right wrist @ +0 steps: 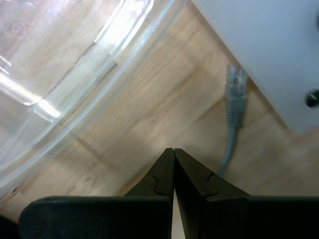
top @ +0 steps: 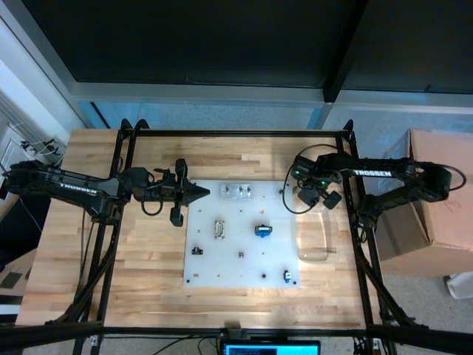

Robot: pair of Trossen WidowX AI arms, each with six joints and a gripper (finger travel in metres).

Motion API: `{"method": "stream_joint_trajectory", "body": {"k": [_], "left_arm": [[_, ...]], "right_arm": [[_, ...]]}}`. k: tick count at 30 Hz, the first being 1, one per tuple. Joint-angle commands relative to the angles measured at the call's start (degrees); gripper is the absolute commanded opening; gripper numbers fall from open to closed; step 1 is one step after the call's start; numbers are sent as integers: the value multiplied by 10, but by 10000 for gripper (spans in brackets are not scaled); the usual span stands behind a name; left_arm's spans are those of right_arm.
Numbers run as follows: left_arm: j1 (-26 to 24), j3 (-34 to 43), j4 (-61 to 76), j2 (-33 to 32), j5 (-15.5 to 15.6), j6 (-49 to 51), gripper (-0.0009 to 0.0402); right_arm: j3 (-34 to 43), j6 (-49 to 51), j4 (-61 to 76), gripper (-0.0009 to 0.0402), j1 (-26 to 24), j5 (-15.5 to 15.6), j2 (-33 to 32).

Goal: Remove the RJ45 connector from the taskboard and place in the container

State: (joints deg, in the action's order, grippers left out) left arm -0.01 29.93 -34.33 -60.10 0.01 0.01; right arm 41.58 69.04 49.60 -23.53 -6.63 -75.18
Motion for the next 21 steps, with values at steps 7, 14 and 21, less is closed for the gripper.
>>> {"method": "stream_joint_trajectory", "body": {"k": [7, 14, 21], "left_arm": [[0, 0, 0, 0, 0, 0, 0], [0, 0, 0, 0, 0, 0, 0], [0, 0, 0, 0, 0, 0, 0]], "right_arm": [[26, -82, 9, 2, -12, -17, 25], [65, -91, -1, 84, -37, 33, -35], [64, -111, -30, 180, -37, 40, -98]]}}
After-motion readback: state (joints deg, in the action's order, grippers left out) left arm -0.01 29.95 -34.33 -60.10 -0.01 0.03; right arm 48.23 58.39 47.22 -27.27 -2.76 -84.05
